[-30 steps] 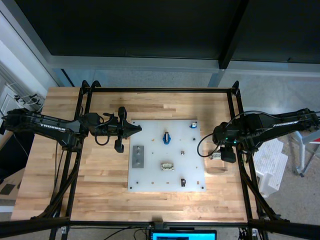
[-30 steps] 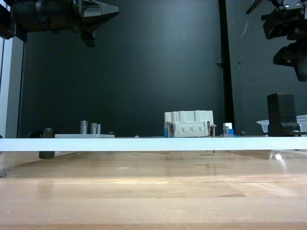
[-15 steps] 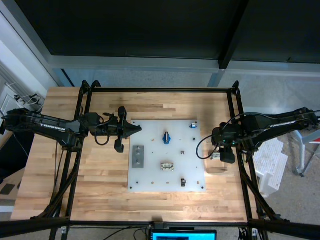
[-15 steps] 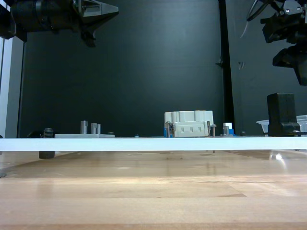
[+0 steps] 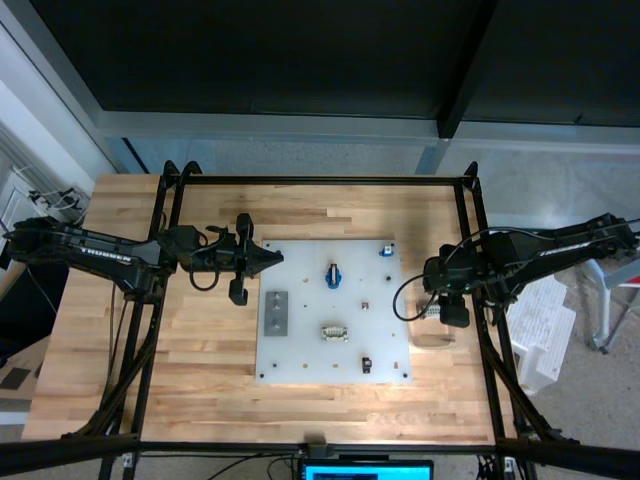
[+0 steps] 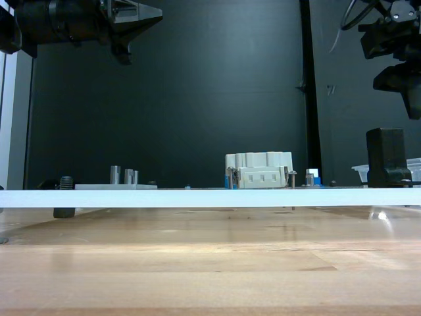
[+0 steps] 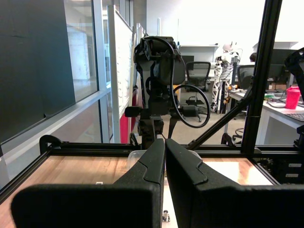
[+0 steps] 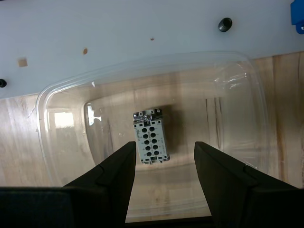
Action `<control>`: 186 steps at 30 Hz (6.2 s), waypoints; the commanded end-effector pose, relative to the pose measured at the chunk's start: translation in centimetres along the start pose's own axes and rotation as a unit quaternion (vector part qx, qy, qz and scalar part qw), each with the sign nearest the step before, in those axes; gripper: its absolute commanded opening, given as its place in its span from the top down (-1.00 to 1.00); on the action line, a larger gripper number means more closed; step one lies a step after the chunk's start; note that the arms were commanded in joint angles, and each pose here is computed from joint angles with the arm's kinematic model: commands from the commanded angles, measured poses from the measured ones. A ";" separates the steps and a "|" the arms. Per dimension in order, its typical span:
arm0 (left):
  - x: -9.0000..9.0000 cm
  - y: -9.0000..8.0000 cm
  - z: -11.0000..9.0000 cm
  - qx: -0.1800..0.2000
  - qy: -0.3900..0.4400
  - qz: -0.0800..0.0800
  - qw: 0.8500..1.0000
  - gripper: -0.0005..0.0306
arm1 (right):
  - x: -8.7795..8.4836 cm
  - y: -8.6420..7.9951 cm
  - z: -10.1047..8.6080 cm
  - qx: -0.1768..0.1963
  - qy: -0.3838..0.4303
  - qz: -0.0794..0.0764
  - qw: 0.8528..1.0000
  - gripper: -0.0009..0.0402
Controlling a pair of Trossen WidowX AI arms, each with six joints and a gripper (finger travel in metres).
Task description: Pick the HAN10E connector and install on the hub
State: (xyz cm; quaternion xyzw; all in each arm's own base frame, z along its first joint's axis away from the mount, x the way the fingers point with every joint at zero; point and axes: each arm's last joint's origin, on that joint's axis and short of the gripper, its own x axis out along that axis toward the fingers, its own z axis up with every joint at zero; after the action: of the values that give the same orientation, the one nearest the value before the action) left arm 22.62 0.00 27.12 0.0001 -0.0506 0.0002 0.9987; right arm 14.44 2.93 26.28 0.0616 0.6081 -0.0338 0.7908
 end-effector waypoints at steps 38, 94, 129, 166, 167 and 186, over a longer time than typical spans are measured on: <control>0.0 0.0 0.0 0.000 0.000 0.000 1.000 0.97 | 4.5 4.3 0.6 -0.050 0.047 -0.041 0.997 0.13; 0.0 0.0 0.0 0.000 0.000 0.000 1.000 0.96 | 10.7 6.4 -1.8 -0.062 0.048 -0.030 0.996 0.04; 0.0 0.0 0.0 0.000 0.000 0.000 1.000 0.96 | 11.3 7.1 -1.6 -0.070 0.053 -0.031 0.996 0.04; 0.0 0.0 0.0 0.000 0.000 0.000 1.000 0.96 | 11.3 7.2 -1.7 -0.074 0.054 -0.030 0.995 0.04; 0.0 0.0 0.0 0.000 0.000 0.000 1.000 0.96 | 11.3 7.2 -1.7 -0.074 0.054 -0.030 0.995 0.04; 0.0 0.0 0.0 0.000 0.000 0.000 1.000 0.96 | 11.3 7.3 -1.8 -0.076 0.055 -0.028 0.995 0.55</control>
State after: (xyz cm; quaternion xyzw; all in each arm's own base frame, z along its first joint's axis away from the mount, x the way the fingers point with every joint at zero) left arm 22.63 0.00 27.11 0.0001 -0.0504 0.0004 0.9987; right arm 16.60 10.62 15.30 -0.0136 0.6536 -0.0065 0.7567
